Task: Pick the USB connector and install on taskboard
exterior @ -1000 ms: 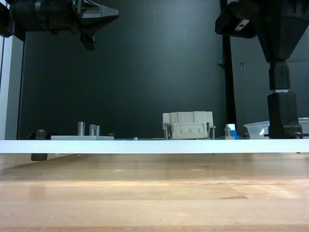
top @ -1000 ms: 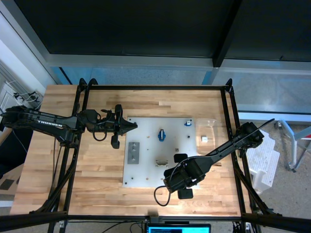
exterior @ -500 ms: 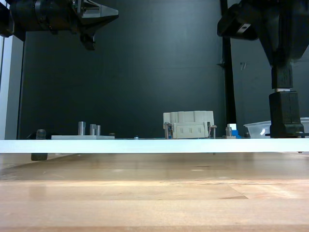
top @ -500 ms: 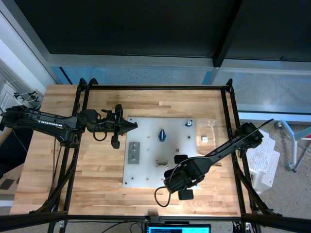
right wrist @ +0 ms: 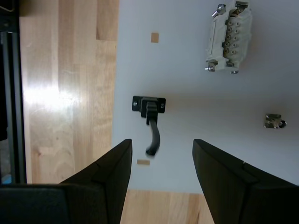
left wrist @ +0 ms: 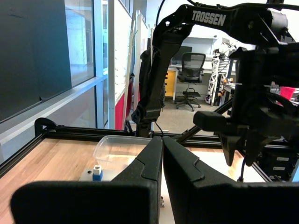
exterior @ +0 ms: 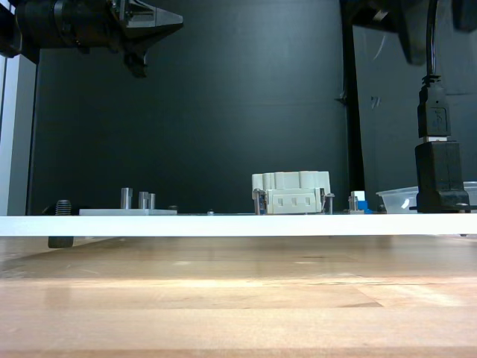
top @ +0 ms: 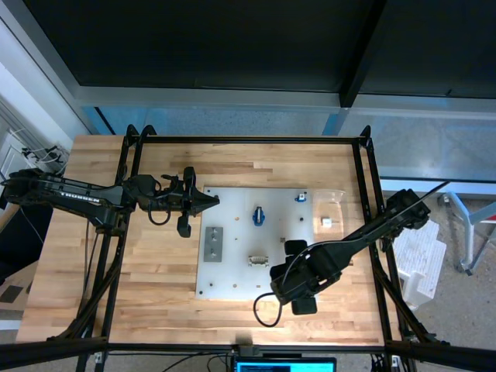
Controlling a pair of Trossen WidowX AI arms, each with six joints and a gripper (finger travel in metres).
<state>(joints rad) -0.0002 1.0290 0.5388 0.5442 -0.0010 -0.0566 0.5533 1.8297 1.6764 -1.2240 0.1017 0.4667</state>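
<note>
USB connector (exterior: 433,119): is seen standing upright, seated in the black socket (exterior: 440,179) toward the near right part of the taskboard (top: 232,225), with its cable rising from it.
Right gripper (right wrist: 162,142): is held above that socket, apart from the plug. The jaws are spread wide and nothing is held between them.
Left gripper (top: 211,201): is held high over the taskboard's left edge. The fingers are pressed together and nothing is gripped.
Beige connector (top: 258,260): is mounted near the taskboard's middle, left of the socket.
Grey block (top: 212,242): is fixed on the taskboard's left side.
Clear tray (top: 329,209): is set just beside the taskboard's right edge.
</note>
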